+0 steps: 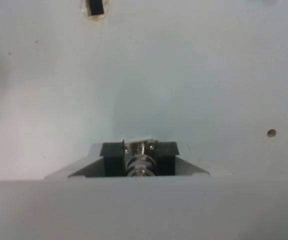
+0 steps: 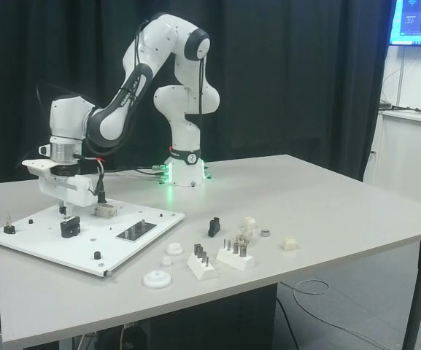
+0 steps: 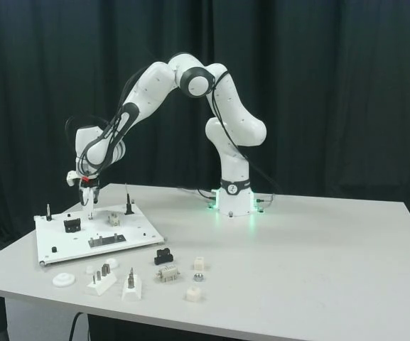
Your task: Insert BNC.
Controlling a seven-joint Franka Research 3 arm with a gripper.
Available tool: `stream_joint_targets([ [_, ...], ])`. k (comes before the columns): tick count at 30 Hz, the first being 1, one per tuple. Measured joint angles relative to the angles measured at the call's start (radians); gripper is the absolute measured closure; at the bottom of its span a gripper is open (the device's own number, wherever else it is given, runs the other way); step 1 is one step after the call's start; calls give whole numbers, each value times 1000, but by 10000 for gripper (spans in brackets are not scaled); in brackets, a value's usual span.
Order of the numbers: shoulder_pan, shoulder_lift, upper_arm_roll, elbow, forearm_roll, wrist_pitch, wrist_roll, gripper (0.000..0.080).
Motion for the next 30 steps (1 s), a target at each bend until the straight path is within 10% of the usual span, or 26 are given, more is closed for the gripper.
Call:
stream_joint_targets([
  [30,-7,16,-13,27,28,-56,208,678],
])
